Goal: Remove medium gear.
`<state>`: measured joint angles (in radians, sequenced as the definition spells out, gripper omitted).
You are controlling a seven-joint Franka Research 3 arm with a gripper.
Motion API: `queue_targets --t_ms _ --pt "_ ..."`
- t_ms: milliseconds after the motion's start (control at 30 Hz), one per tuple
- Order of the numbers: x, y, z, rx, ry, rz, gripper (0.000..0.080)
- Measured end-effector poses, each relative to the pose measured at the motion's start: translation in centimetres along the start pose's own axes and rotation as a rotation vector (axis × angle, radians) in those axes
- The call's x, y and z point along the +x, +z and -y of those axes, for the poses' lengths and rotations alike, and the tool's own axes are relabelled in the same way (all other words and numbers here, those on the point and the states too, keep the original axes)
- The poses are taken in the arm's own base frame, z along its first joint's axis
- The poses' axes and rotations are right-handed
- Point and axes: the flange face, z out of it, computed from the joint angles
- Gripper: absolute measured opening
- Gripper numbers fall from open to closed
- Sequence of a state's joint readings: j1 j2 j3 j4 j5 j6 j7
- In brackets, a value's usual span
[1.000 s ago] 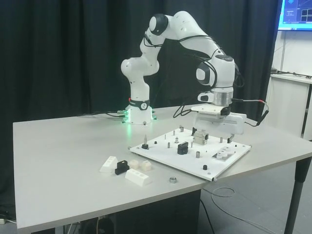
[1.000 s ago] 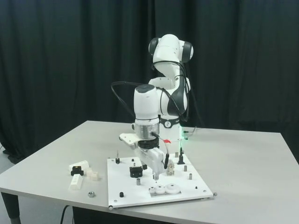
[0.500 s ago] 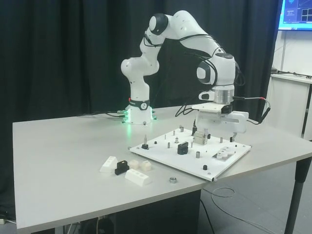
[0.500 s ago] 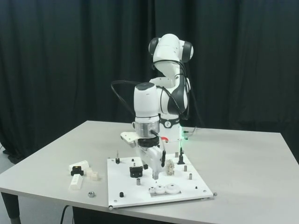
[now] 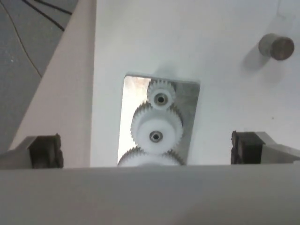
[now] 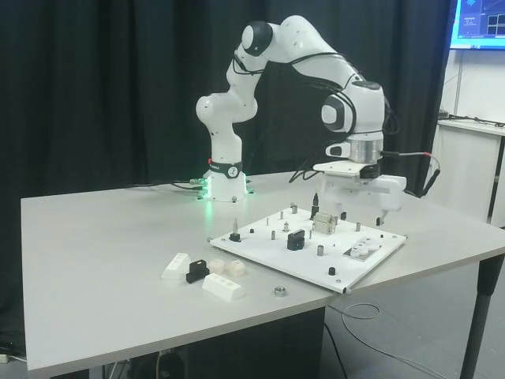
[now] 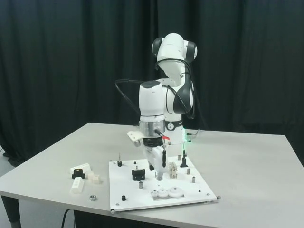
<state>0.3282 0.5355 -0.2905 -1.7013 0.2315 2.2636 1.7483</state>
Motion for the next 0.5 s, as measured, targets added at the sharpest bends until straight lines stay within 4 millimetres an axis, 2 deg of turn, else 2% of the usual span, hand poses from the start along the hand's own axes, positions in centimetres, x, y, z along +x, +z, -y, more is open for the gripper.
queue_targets --t_ms 500 --pt "-1.4 -1.5 0.2 0.037 0.144 -0.050 0.0800"
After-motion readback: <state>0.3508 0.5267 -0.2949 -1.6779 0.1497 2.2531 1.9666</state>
